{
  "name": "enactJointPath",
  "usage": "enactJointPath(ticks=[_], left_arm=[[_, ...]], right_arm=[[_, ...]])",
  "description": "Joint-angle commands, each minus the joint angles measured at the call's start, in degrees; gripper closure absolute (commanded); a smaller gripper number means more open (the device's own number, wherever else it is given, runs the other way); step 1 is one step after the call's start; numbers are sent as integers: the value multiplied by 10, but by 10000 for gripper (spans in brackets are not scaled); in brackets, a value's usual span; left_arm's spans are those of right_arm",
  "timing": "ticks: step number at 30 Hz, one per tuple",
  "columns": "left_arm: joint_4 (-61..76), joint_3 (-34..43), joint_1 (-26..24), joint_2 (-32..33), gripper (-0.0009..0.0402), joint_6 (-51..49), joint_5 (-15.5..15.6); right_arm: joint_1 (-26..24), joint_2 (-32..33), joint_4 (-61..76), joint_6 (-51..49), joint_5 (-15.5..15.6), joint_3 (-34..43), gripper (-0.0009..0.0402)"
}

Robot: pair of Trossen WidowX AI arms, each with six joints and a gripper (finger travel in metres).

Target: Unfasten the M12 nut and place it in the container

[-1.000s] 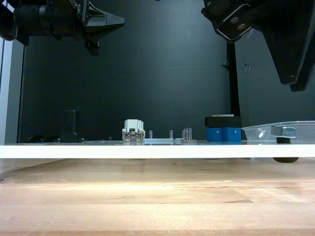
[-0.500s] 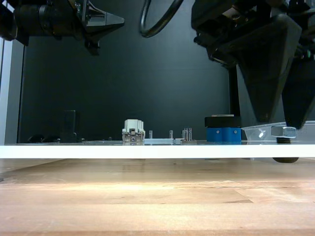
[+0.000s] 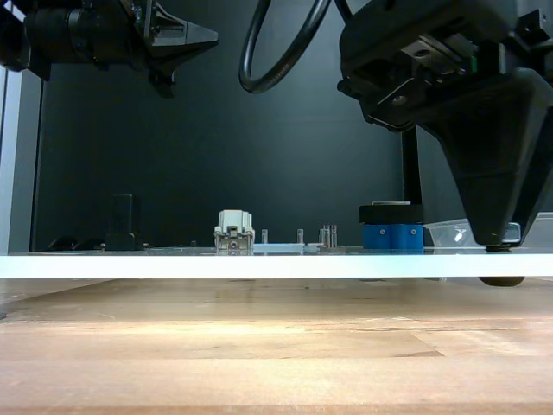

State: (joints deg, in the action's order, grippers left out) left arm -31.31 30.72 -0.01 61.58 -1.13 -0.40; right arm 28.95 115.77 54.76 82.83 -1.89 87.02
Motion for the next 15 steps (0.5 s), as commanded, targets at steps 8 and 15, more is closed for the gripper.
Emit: enactJointPath(ticks=[8, 15], left_arm=[[0, 0, 0, 0, 393, 0, 0], [0, 0, 0, 0, 393, 0, 0]], right_arm=[[0, -2, 6, -305, 21, 1, 390], [-1, -9, 16, -508, 37, 1, 379]])
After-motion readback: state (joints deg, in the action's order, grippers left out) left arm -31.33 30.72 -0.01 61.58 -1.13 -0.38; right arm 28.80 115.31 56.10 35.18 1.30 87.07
